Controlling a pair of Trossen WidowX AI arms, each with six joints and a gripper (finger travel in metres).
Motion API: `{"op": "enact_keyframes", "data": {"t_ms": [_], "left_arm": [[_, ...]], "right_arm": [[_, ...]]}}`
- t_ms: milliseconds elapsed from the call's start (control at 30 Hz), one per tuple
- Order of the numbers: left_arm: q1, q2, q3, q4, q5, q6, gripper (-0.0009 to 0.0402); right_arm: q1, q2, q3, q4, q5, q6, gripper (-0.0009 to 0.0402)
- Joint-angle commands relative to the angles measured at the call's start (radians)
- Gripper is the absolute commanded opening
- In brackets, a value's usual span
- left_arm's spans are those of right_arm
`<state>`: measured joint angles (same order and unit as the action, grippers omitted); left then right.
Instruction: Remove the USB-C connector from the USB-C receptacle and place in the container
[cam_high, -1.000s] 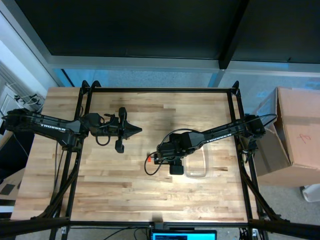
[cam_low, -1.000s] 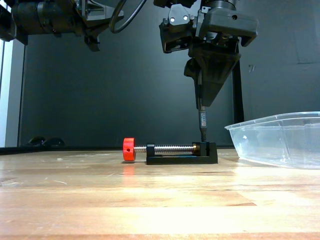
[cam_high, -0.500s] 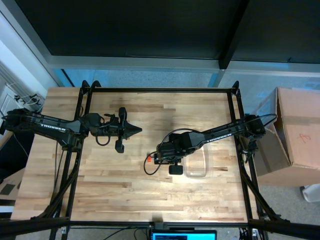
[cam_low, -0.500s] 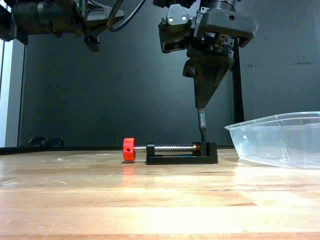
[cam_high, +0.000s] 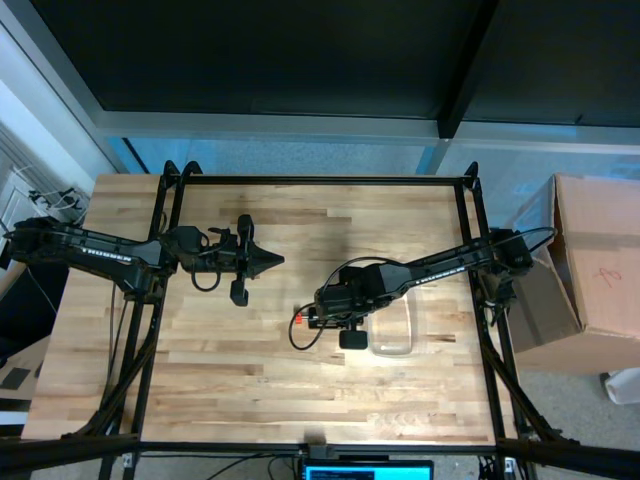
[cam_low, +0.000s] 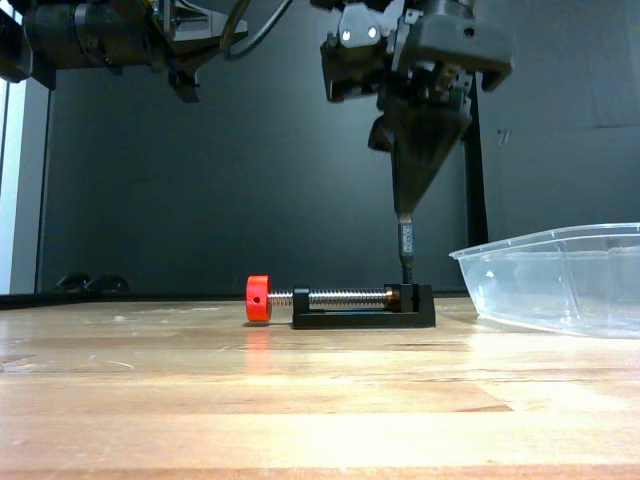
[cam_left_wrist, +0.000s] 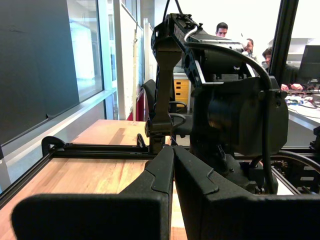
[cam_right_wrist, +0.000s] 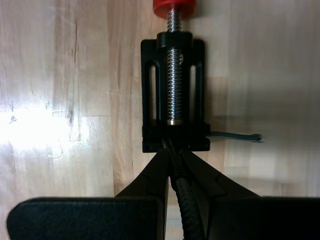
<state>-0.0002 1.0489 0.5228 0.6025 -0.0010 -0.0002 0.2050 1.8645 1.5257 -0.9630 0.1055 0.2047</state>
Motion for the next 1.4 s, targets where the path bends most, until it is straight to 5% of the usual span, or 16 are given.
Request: {"op": "enact_keyframes", "data": {"t_ms": [33, 467, 1067, 1400], "left_arm": [[0.0, 0.0, 0.0, 0.0, 0.0, 0.0, 0.0], [0.0, 0.0, 0.0, 0.0, 0.0, 0.0, 0.0], [0.0, 0.0, 0.0, 0.0, 0.0, 0.0, 0.0], [0.0, 0.0, 0.0, 0.0, 0.0, 0.0, 0.0]], "right_arm": [[-0.001, -0.019, 0.007, -0.003, 0.008, 0.001, 0.0], [0.011, -0.105, -0.014, -0.023, 0.008, 0.014, 0.0], [0.113, -0.439, -0.415, 0.042, 0.007, 0.106, 0.0], [0.121, -0.445, -0.515, 0.139, 0.008, 0.112, 0.0]]}}
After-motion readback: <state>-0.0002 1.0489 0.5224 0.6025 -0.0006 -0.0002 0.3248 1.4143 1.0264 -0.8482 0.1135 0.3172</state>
